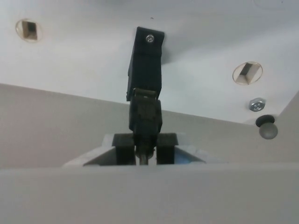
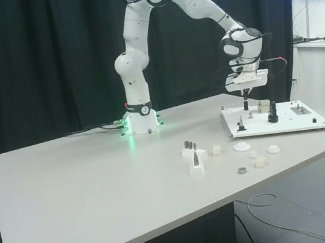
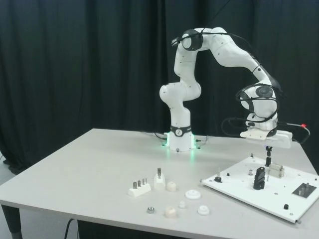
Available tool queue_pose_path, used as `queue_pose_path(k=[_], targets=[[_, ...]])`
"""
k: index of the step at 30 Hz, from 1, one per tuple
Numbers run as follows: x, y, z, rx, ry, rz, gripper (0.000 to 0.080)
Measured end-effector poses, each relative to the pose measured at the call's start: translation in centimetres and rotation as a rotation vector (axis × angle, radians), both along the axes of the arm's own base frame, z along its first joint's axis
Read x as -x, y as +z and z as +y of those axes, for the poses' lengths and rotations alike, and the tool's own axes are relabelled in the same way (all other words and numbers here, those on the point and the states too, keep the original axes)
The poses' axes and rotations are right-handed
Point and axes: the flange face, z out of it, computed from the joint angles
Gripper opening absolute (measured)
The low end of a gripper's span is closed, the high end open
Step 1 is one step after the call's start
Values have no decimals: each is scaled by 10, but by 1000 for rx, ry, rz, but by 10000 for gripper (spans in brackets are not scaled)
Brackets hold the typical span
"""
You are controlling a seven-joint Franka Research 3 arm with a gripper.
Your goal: Insert USB.
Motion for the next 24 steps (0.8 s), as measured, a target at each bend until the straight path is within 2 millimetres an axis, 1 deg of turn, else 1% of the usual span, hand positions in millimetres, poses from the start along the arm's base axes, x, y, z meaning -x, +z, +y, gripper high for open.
queue_pose_path(k=[24], targets=[[-1,-4,-4,-7,-37,51,91]])
